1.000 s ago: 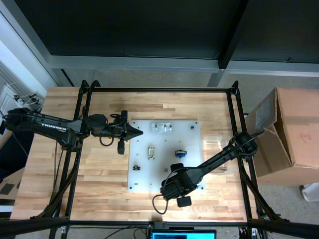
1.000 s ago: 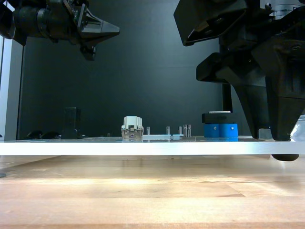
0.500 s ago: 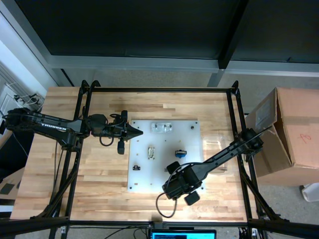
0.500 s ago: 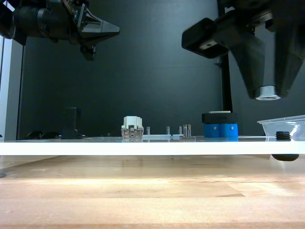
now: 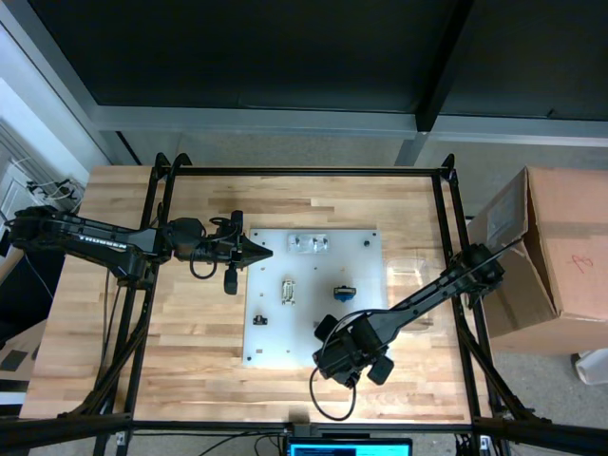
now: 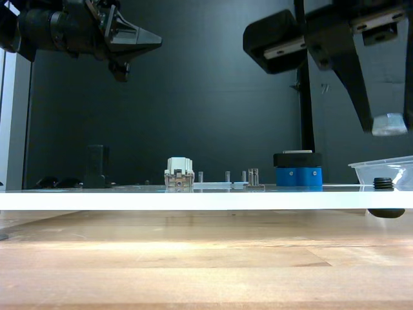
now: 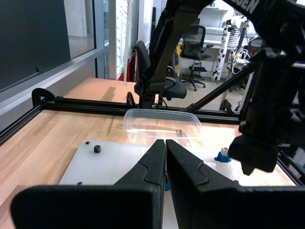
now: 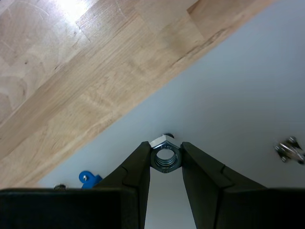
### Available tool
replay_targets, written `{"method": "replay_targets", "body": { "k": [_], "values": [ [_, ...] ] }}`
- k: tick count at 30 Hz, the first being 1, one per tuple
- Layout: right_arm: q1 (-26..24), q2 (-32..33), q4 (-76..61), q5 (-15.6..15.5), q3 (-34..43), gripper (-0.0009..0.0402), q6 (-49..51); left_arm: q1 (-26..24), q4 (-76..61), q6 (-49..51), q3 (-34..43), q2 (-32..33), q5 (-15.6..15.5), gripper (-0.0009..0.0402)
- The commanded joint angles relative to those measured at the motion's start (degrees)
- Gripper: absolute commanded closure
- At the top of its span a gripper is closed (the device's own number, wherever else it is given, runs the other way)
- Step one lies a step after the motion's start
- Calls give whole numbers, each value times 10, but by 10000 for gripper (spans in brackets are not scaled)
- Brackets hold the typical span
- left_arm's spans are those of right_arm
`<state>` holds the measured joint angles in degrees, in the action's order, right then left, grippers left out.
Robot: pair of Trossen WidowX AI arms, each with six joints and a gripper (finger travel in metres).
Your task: Pick the M12 nut and place it on its threads and fasten
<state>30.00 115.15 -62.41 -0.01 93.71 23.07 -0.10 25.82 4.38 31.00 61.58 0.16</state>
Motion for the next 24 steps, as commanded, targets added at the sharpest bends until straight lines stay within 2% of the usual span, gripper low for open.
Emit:
{"method": "replay_targets", "body": {
  "k": [1, 24],
  "values": [
    [-1, 7, 2, 5, -3, 393, 0, 0, 0, 0, 0, 0, 0, 393],
    [-12, 10, 36, 7, -34, 393, 13, 0, 0, 0, 0, 0, 0, 393]
  ]
}}
